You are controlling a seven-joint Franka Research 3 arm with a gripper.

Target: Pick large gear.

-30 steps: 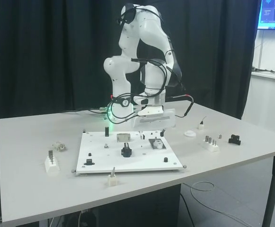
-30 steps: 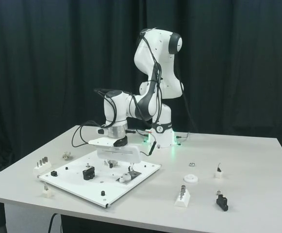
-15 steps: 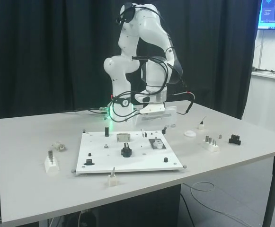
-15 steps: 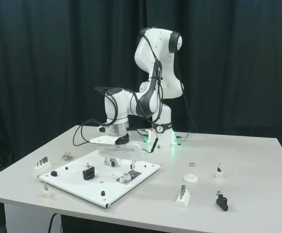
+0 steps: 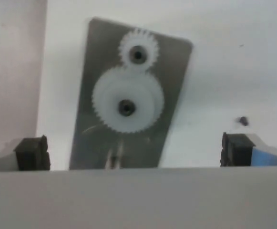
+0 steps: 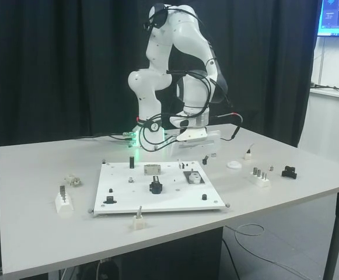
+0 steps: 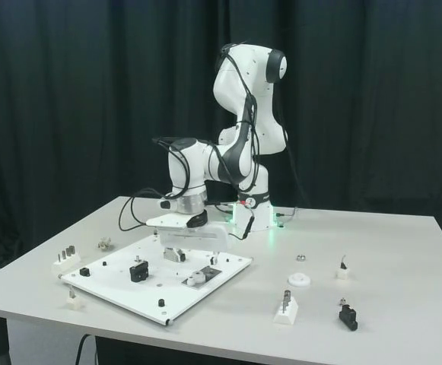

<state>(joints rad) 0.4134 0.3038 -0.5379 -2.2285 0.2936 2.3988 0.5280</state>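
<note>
- The gripper (image 5: 133, 152) hangs with its fingers (image 5: 32, 152) spread wide, holding nothing.
- Below, the large gear (image 5: 128, 99) sits on a grey plate (image 5: 174, 71), meshed with a small gear (image 5: 138, 46).
- The plate lies on the white board (image 6: 157, 189) on the counter (image 6: 29, 233).

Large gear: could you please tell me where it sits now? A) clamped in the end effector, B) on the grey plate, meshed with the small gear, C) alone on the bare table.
B: the large gear lies on the grey plate, teeth meeting the small gear, with the end effector open above it.
</note>
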